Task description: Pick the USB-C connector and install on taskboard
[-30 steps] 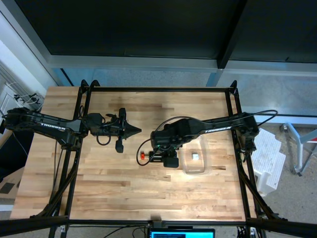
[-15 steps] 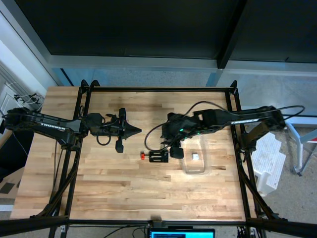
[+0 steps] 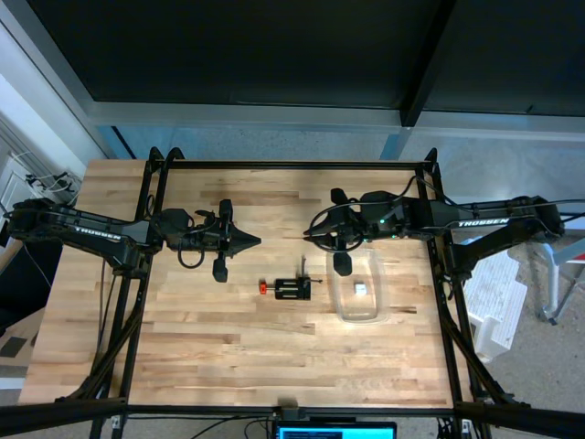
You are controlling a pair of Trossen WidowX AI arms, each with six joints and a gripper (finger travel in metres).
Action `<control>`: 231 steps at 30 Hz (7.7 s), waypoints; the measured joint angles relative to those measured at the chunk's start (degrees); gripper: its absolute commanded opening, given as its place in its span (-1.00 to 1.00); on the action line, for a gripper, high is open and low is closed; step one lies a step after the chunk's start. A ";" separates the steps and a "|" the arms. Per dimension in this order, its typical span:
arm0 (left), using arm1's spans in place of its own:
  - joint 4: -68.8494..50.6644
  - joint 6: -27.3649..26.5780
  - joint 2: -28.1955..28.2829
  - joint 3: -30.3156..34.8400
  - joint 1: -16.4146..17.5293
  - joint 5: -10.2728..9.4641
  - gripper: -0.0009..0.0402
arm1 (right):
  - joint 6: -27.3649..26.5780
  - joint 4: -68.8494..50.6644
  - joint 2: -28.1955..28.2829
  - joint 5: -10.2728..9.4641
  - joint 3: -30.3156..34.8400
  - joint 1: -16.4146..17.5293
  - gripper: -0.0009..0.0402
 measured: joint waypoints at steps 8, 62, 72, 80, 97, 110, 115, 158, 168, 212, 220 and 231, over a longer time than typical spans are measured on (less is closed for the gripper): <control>0.00 0.00 0.02 0.02 0.00 0.00 -0.96 | 0.15 14.58 -4.26 -0.02 -9.79 -1.09 -0.96; 0.02 0.02 0.00 0.02 0.00 -0.02 -0.96 | 2.10 40.76 -6.45 -1.53 -27.21 -1.55 -0.96; 0.02 0.02 0.00 0.02 0.00 -0.02 -0.96 | 2.05 40.85 -6.19 -1.53 -27.21 -1.55 -0.96; 0.02 0.00 0.00 0.02 0.00 -0.02 -0.96 | 2.05 40.85 -6.19 -1.51 -27.21 -1.55 -0.96; 0.00 0.00 0.00 0.02 0.00 0.00 -0.96 | 2.12 40.70 -6.19 -1.51 -27.21 -1.55 -0.96; 0.00 0.02 0.02 0.02 0.00 0.00 -0.96 | 2.10 40.44 -6.19 -1.51 -27.21 -1.55 -0.96; 0.02 0.00 0.00 0.00 0.00 -0.02 -0.96 | 2.12 40.44 -6.19 -1.51 -27.21 -1.55 -0.96; 0.00 0.02 0.00 0.02 0.00 -0.02 -0.96 | 2.12 40.44 -6.19 -1.51 -27.19 -1.55 -0.96; 0.02 0.02 0.02 0.02 0.00 0.00 -0.96 | 2.12 40.44 -6.19 -1.51 -27.19 -1.55 -0.96; 0.00 0.02 0.00 0.00 0.00 -0.02 -0.96 | 2.12 40.44 -6.19 -1.51 -27.19 -1.55 -0.96; 0.02 0.02 0.02 0.00 0.00 -0.02 -0.96 | 2.12 40.44 -6.19 -1.51 -27.19 -1.55 -0.96; 0.00 0.02 0.00 0.02 0.00 -0.02 -0.96 | 2.12 40.44 -6.19 -1.51 -27.19 -1.55 -0.96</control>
